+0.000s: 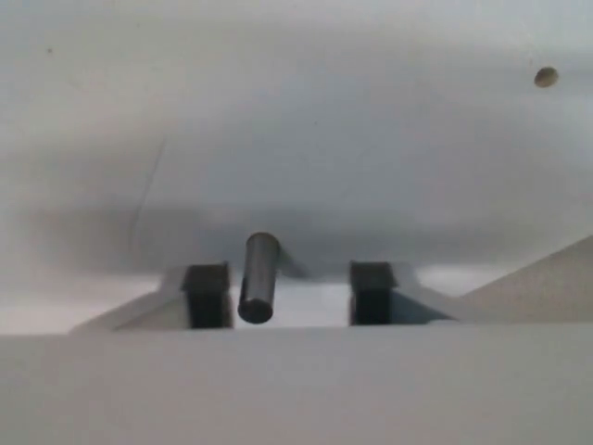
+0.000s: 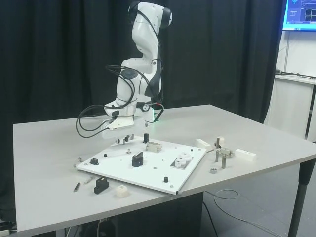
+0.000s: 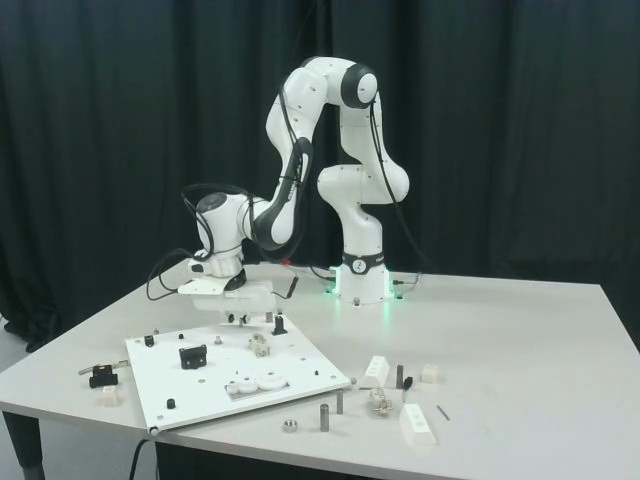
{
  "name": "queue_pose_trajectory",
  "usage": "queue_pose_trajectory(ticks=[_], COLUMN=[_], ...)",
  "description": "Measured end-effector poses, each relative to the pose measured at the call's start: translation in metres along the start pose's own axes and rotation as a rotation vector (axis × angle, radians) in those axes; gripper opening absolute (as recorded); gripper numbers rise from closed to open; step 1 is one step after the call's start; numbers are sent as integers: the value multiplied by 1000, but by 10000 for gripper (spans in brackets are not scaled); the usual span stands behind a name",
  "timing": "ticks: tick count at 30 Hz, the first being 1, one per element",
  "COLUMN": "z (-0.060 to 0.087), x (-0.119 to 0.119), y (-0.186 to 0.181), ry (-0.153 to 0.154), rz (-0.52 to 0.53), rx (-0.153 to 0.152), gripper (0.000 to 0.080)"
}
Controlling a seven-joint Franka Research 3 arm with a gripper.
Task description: Remove round peg 2.
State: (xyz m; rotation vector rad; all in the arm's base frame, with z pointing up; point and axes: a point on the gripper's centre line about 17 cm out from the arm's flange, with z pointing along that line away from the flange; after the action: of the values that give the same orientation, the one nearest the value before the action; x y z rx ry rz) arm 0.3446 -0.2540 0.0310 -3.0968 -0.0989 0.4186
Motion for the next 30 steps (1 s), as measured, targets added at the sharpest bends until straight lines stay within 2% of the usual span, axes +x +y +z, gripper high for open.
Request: queue_pose_trajectory(ticks=[3, 4, 9, 10, 30], z=[0, 0, 0, 0, 0], x=[1, 1, 2, 2, 2], y=[-2, -4, -7, -7, -7], ry=[0, -1, -2, -3, -2], rz=[-2, -3, -6, -5, -2], rx=[2, 5, 10, 10, 12], gripper=[383, 202, 202, 67, 68])
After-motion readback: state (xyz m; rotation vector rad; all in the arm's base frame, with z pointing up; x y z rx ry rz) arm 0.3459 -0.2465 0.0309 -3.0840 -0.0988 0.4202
